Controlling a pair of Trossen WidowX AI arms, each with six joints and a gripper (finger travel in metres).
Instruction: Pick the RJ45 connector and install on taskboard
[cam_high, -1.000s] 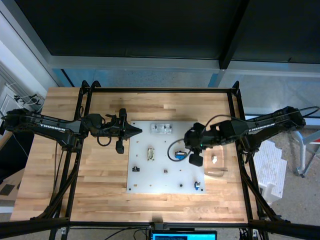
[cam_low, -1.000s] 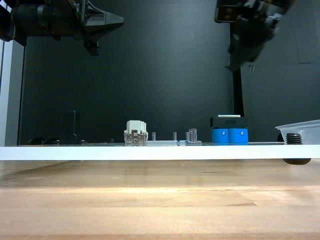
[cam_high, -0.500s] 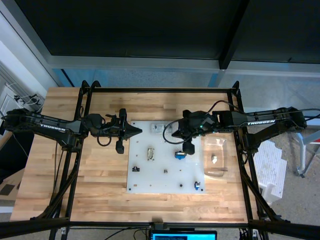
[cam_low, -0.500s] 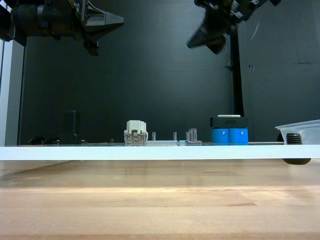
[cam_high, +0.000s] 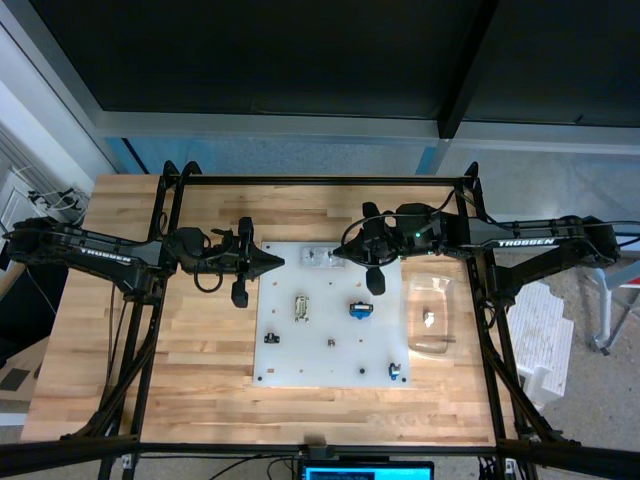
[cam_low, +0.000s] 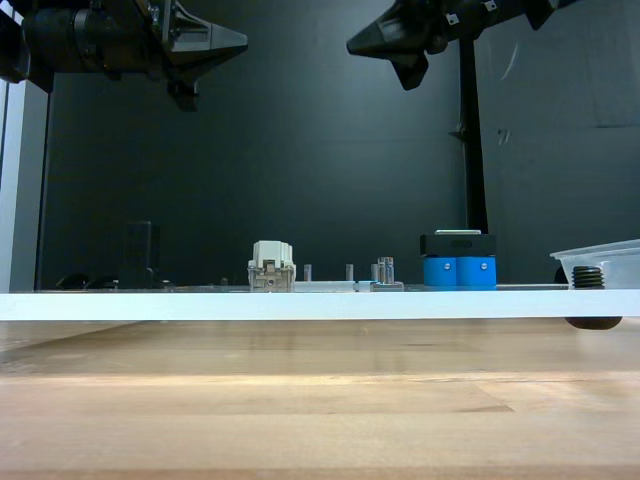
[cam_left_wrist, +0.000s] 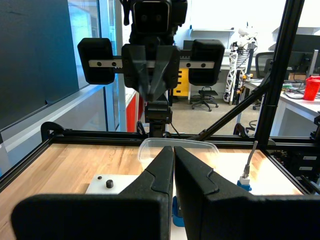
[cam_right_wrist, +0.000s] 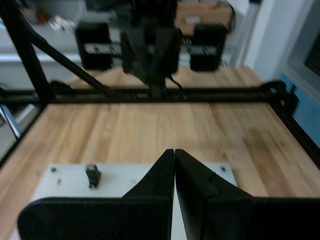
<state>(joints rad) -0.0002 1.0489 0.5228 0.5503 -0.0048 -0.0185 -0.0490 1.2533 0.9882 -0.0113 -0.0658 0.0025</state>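
Jaws pressed together on both, the left gripper (cam_high: 272, 262) hung above the taskboard's (cam_high: 300, 352) left edge, the right gripper (cam_high: 342, 251) above its far edge.

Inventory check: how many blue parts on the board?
2: a blue part mid-board, another near the taskboard's front right corner; others may be hidden. Left gripper hovers by its left edge, right gripper above its far edge, jaws shut.

The taskboard (cam_high: 300, 360) is plain white on a pale, striped wood-grain table (cam_high: 200, 340), and it carries a blue block (cam_low: 458, 271) with a black cap and a beige socket (cam_low: 271, 266). The black left gripper (cam_high: 279, 262) hangs at the taskboard's left edge, the black right gripper (cam_high: 336, 252) above its far edge.
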